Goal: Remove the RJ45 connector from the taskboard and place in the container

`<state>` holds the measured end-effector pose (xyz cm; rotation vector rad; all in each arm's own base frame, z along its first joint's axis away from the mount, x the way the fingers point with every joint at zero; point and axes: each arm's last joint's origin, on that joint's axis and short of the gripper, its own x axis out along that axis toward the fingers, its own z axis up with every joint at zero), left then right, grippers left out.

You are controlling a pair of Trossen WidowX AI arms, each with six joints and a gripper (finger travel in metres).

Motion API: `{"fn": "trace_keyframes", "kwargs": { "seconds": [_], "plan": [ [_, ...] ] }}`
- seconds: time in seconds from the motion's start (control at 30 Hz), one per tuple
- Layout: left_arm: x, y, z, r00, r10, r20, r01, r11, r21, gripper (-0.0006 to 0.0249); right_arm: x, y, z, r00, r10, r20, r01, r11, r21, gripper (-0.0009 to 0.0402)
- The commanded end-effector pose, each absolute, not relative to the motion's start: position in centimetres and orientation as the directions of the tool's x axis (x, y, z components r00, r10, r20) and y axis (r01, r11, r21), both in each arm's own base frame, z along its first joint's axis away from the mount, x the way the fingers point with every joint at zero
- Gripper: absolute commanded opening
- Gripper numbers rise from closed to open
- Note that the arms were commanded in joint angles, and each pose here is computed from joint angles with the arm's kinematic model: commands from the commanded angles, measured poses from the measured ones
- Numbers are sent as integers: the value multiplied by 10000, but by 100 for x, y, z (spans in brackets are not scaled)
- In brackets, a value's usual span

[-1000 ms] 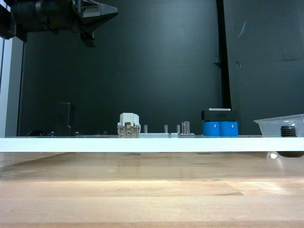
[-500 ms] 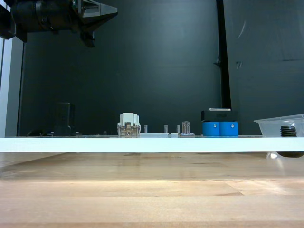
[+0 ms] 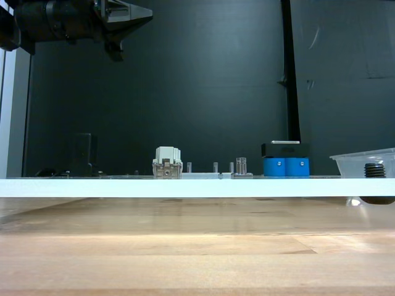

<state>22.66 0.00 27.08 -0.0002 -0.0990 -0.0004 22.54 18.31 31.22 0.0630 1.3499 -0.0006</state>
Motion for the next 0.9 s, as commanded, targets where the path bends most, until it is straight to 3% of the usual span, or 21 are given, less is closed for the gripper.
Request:
{"fn": "trace_keyframes", "kwargs": {
  "seconds": [0.03, 0.1, 0.3, 0.7, 0.9],
  "plan": [
    [2267, 0, 2707, 9951, 0, 988, 0, 10000, -2, 0, 2303, 1871, 2979, 1881, 95, -9821, 331, 9993, 160, 209],
    [2267, 0, 2707, 9951, 0, 988, 0, 10000, -2, 0, 2333, 1897, 2870, 1881, 125, -9821, 308, 9994, 186, 223],
    [2267, 0, 2707, 9951, -4, 988, 4, 10000, -2, 0, 2398, 1955, 2560, 2319, 627, -9707, 313, 9969, 719, 230],
    [2267, 0, 2707, 9951, 0, 988, 0, 10000, -2, 0, 2478, 2024, 2245, 1865, 212, -9822, 368, 9989, 285, 199],
    [2267, 0, 2707, 9951, -4, 988, 4, 10000, -2, 0, 2494, 2037, 2153, 1824, 178, -9831, 339, 9991, 244, 197]
  ]
}}
